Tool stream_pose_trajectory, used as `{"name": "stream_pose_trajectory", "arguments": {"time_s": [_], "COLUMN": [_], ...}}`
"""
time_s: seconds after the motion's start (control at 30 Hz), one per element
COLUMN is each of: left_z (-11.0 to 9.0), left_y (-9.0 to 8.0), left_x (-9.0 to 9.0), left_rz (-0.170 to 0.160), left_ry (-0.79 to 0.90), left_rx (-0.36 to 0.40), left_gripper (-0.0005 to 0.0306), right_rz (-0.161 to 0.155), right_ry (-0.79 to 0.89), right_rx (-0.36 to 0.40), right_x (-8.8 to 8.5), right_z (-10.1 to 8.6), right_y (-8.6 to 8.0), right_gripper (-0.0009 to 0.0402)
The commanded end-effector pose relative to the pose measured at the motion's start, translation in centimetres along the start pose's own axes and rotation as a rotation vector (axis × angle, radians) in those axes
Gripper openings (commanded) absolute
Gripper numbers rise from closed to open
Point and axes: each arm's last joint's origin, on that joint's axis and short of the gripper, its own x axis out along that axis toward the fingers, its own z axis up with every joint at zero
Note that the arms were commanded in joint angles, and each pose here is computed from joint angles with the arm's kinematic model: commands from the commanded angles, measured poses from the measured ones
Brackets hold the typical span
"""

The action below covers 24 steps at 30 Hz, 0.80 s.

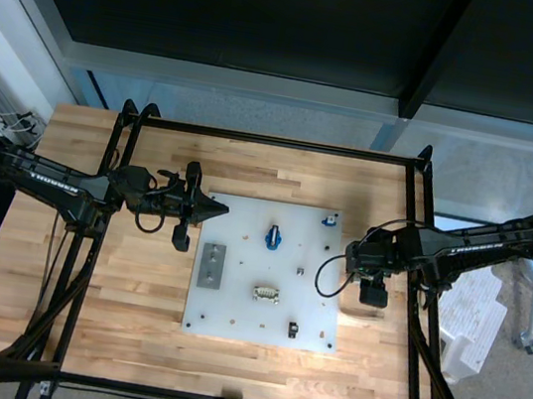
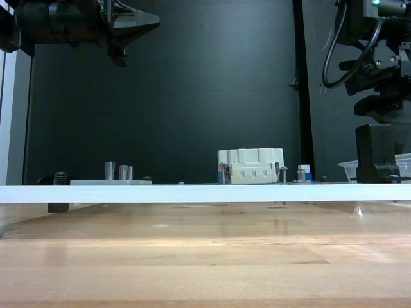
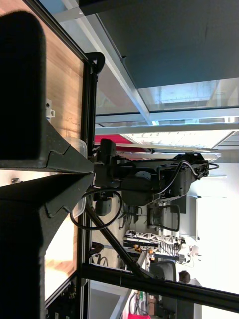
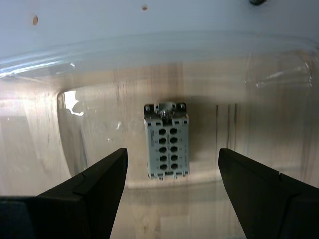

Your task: Pick the HAN10E connector and install on the hub

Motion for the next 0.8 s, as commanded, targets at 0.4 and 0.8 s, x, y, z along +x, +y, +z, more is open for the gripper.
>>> {"name": "stream_pose_trajectory", "arguments": {"time_s": [0.4,0.8], "left_z": [0.0,0.0], "left_y": [0.0,0.0], "left_x": [0.0,0.0], "left_rz": [-0.001,0.0], "left_ry": [0.0,0.0], "left_rx": [0.0,0.0], "left_gripper": [0.0,0.0], "right_rz": [-0.001,-0.001], "right_ry": [0.004,0.005], "right_rx": [0.001,0.0], "right_x": [1.3,2.5], "right_z": [1.1,2.1], "right_y": [0.4,0.7], "right_gripper": [0.0256,0.0246]}}
